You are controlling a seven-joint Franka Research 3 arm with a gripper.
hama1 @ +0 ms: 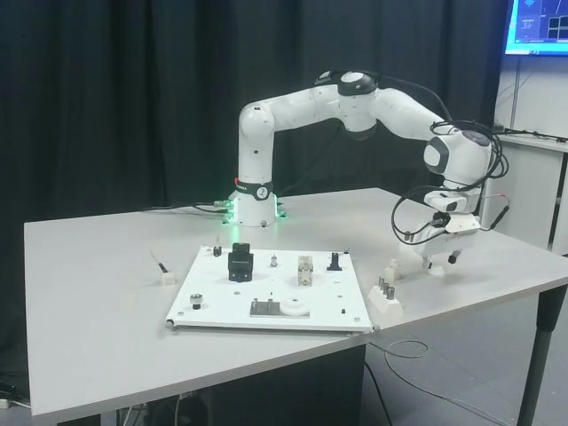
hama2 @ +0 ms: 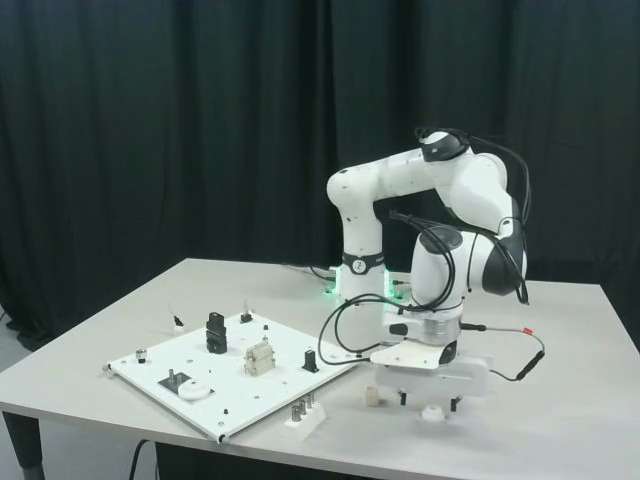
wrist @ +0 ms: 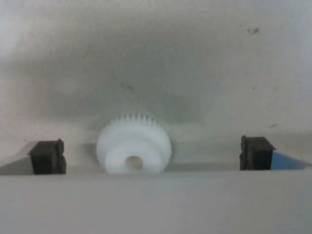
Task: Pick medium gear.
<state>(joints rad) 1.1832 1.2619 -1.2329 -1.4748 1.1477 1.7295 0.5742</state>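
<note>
While the medium gear (wrist: 134, 145) sits on the counter (wrist: 156, 58) near its edge, the released claw (wrist: 151, 156) straddles it untouched.

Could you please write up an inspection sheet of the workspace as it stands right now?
Surface: grey table, with a white board lying on it.
Job's things: white medium gear lies flat on the table between the fingertips, not yet gripped.
Clutter: small white block beside the gripper; pin holder at the table's front edge; another white gear and black parts on the board.
Grippers: gripper open, low over the gear.
Cables: black cable trails from the wrist.
Surroundings: black curtain; a screen.
</note>
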